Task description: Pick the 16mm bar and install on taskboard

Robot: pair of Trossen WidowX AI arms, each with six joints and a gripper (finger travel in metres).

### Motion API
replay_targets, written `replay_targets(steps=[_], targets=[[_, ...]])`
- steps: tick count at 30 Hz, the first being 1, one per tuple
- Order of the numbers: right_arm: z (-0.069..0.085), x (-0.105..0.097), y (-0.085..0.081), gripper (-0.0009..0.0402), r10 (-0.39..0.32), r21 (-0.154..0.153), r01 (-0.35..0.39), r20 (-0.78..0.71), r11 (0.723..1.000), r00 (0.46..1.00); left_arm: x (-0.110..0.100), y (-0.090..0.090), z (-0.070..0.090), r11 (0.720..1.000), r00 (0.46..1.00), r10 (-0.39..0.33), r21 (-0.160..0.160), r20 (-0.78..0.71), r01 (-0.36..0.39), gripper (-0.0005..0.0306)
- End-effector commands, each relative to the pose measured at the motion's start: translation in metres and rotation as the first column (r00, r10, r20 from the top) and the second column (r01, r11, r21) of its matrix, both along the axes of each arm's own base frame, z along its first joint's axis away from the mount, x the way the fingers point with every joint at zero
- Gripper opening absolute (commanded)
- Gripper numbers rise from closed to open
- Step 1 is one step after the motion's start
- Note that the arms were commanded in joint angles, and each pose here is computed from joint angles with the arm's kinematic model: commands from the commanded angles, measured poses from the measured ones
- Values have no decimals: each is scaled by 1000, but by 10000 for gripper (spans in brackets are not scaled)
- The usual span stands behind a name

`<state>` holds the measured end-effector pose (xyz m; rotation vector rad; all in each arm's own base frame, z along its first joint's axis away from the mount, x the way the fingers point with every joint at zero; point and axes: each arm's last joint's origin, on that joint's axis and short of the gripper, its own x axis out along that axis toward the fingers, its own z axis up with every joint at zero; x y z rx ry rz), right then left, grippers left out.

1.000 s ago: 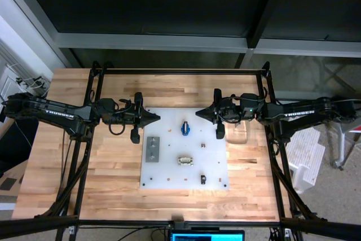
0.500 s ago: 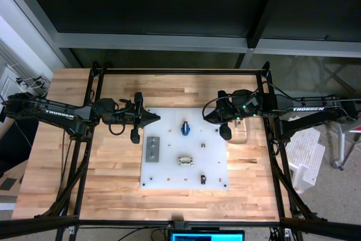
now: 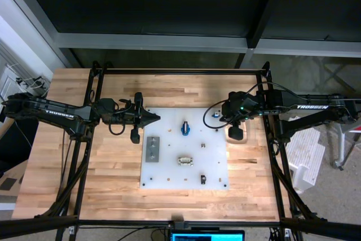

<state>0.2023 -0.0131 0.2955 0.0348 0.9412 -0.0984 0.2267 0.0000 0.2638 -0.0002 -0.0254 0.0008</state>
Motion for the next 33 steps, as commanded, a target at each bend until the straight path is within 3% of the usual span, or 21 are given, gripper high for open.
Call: replay_targets(steps=[1, 5, 13, 20, 33], targets=[[-3, -6, 0, 0, -2, 4, 2, -70, 1000, 998, 0, 0, 0, 1000, 1000, 0, 0, 1, 0, 0], [-6, -10, 0, 0, -4, 3, 4, -126, 1000, 992, 0, 0, 0, 1000, 1000, 0, 0, 1, 0, 0], [-12, -23, -1, 0, -20, -40, 9, -270, 999, 963, 0, 0, 0, 1000, 1000, 0, 0, 0, 0, 0], [-15, -32, -12, 2, -46, -43, 33, -353, 999, 935, 0, 0, 0, 1000, 1000, 0, 0, 0, 0, 0], [-27, -40, -29, 78, -29, -58, 5, -427, 998, 904, 0, 0, 0, 1000, 1000, 0, 0, 1, 0, 0]])
